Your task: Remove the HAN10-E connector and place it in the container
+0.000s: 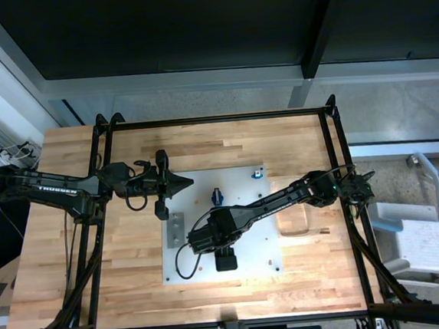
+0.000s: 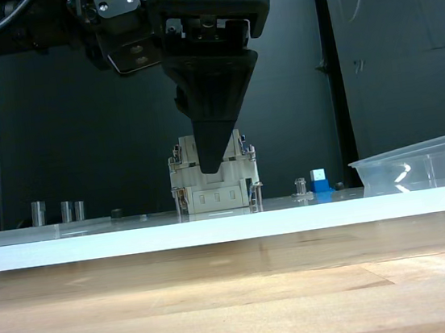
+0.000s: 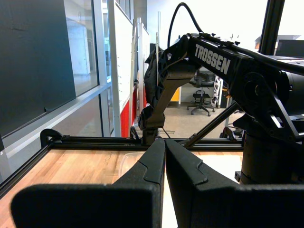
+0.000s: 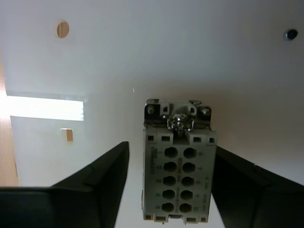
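The HAN10-E connector (image 4: 178,166) is a light grey-beige block with metal ends, standing upright on the white board (image 1: 240,182). My right gripper (image 4: 172,148) is open and straddles it, one finger (image 4: 97,183) on each side, with a small gap on at least one side. In the low view the right gripper (image 2: 208,165) hangs over the connector (image 2: 215,185), its tip overlapping the top. From above, the right gripper (image 1: 226,261) hides the connector. The clear container (image 1: 293,218) lies right of the board. My left gripper (image 1: 180,185) is shut and empty, held above the board's far left corner.
A grey plate with holes (image 1: 176,230) lies at the board's left edge. A blue upright clip (image 1: 218,198) stands behind the right wrist, and a small blue block (image 2: 319,180) sits further back. Short metal pegs (image 2: 39,212) stand at the left. The container (image 2: 421,161) rises at the right.
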